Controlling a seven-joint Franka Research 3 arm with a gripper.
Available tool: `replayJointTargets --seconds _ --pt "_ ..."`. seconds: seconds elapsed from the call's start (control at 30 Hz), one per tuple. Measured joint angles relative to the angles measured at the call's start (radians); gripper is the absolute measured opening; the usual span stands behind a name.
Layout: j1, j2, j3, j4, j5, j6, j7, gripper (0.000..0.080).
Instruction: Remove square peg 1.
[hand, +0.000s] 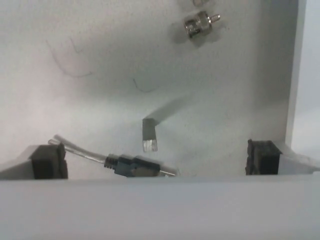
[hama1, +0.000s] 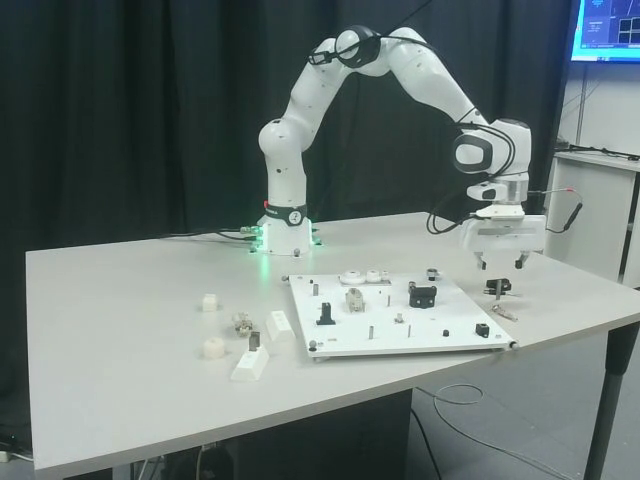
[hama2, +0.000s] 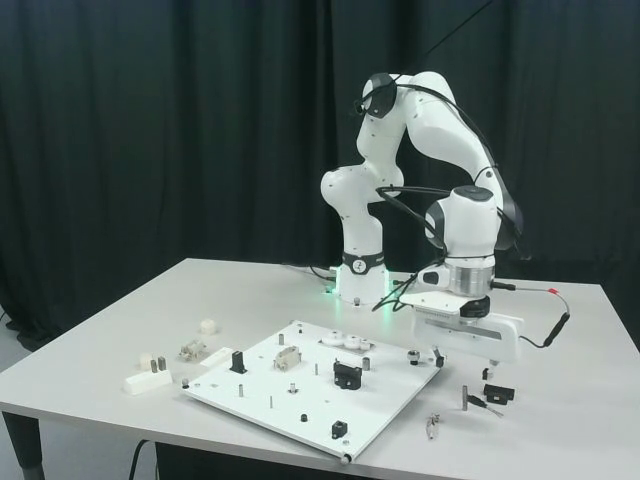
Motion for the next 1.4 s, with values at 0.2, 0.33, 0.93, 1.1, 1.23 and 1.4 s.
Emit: replayJointTargets --seconds 0.2,0.33,0.93,1.1,1.23,1.4 --pt "0.0 -0.006 -0.007 0.001 -0.018 -0.015 -0.01 0.08" --pt "0.0 -0.018 -0.018 0.001 -0.035 -0.05 -0.013 0.08" --pt "-0.017 -0.125 -0.117 -0.015 -0.172 -0.288 -0.077 0.08" --pt "-0.055 -0.16 -0.125 -0.041 -0.203 -0.31 -0.12 0.08" --pt "-0.094 -0.189 -0.125 -0.073 -0.216 -0.309 -0.159 0.08" --pt "-0.143 -0.221 -0.124 -0.115 -0.218 -0.291 -0.22 0.08"
